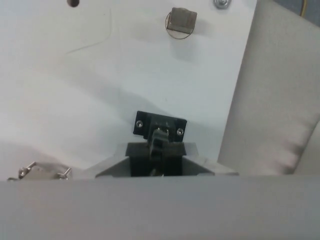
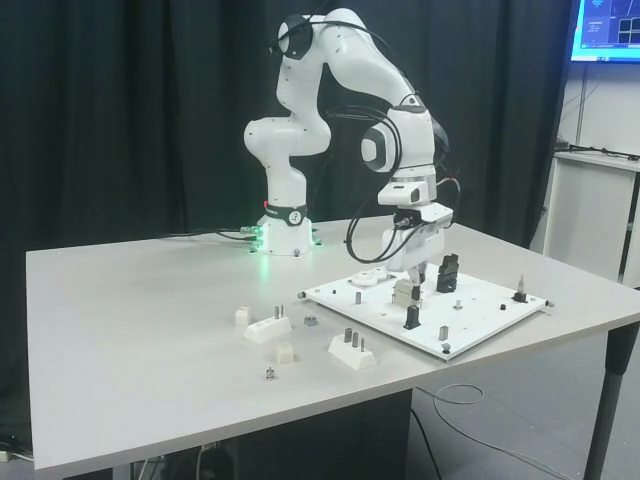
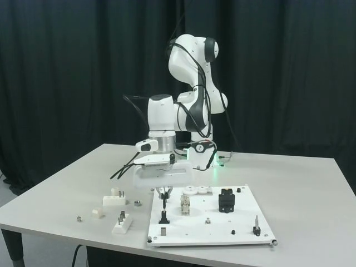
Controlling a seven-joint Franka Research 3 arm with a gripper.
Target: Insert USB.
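Observation:
My gripper (image 1: 159,156) is shut on a small black USB plug (image 1: 159,140). The plug hangs just above a black socket block (image 1: 172,125) with two screws, mounted on the white board (image 1: 100,75). In the first room view the gripper (image 2: 414,287) points straight down over the front part of the board (image 2: 490,310), with the plug (image 2: 414,296) a short way above the socket (image 2: 411,320). From the second room view the gripper (image 3: 163,196) stands over the socket (image 3: 163,218) at the board's left side (image 3: 239,231). Whether the plug tip touches the socket is hidden.
Also on the board are a larger black block (image 2: 447,275), a white part (image 3: 184,206), a grey metal peg (image 1: 181,21) and small pegs (image 3: 256,227). Loose white fixtures (image 2: 268,327) (image 2: 352,350) lie on the grey table beside the board.

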